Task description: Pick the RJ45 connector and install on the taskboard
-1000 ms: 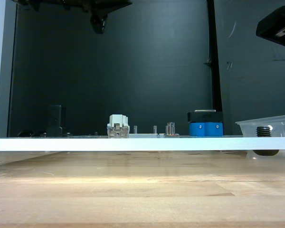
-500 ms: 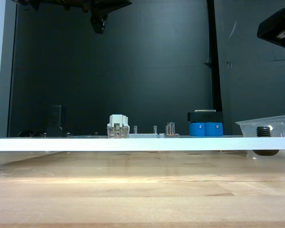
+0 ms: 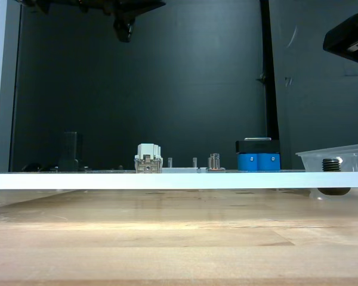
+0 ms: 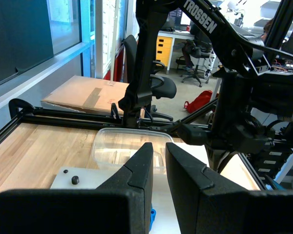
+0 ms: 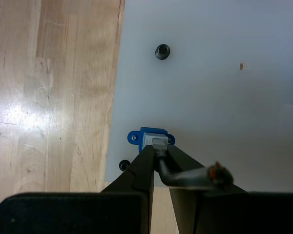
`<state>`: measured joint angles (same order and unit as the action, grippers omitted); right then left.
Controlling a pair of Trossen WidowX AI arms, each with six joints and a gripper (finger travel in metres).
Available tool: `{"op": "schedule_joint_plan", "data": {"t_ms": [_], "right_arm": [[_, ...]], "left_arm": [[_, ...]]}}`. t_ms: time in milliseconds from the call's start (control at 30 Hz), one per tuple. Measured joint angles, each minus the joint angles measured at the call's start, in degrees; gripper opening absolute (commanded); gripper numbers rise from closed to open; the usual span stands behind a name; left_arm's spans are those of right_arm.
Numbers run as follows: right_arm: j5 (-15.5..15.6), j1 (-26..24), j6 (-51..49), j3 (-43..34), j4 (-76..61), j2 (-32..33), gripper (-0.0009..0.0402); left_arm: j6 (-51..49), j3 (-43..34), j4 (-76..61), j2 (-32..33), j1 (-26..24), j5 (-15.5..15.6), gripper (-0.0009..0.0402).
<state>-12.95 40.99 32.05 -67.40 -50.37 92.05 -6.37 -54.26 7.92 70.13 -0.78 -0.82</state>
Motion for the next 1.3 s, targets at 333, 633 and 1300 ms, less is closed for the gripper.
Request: {"op": "schedule_joint_plan", "data": {"t_ms": [333, 633, 1300], "right_arm": [[-0.4, 0.0, 0.0, 0.3, 0.3, -0.1, 0.0000], [-0.9, 0.0, 0.5, 4.4, 5.4, -0.3, 0.0000], [0.4, 0.0, 0.7, 4.3, 4.9, -0.4, 0.0000]], "left_arm": [[0.0, 0.0, 0.0, 0.0, 0.0, 0.0, 0.0032], [0.0, 0.0, 0.0, 0.0, 0.0, 0.0, 0.0033], [0.0, 0.0, 0.0, 0.0, 0.0, 0.0, 0.0033]]}}
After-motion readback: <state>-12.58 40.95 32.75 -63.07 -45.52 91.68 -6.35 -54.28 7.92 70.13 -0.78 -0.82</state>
